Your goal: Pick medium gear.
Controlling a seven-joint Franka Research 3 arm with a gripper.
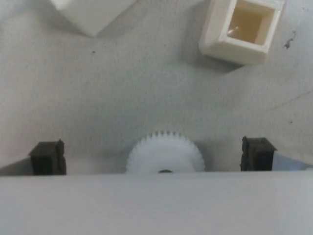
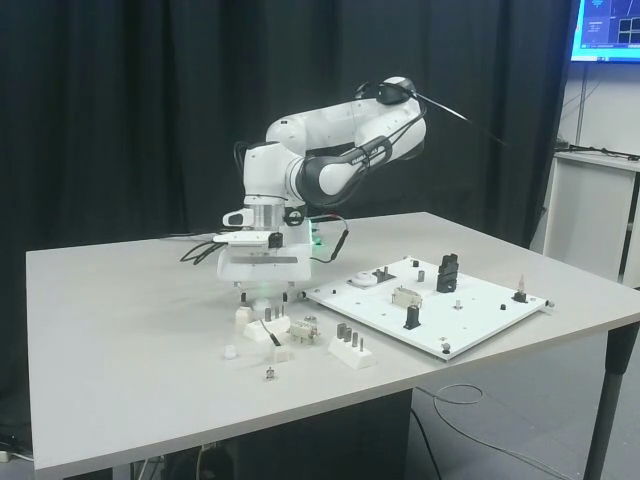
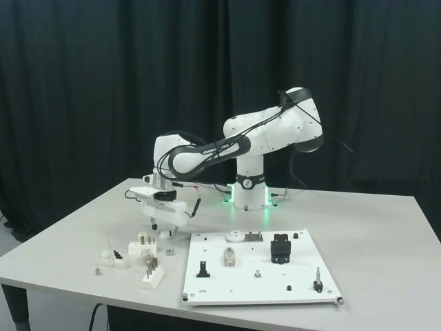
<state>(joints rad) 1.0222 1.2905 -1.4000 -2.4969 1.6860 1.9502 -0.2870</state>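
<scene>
Nearest the counter's (image 2: 120, 330) front edge sit small white holders (image 2: 345, 350) and loose bits, with the white board (image 3: 258, 272) of black fixtures beside them. Just behind, the claw (image 1: 151, 155) hangs low over the counter, spread wide, its two black fingers (image 1: 48, 157) well apart and gripping nothing. The white gear (image 1: 165, 152) lies flat on the grey surface between them, touching neither finger. Past it in the wrist view stands a hollow square white block (image 1: 241, 30), and another white block's corner (image 1: 92, 14) pokes in. Farther back the white arm (image 3: 262, 138) arches up from its base, green light (image 3: 229, 200) glowing at its foot, black curtain (image 3: 103, 83) behind.
</scene>
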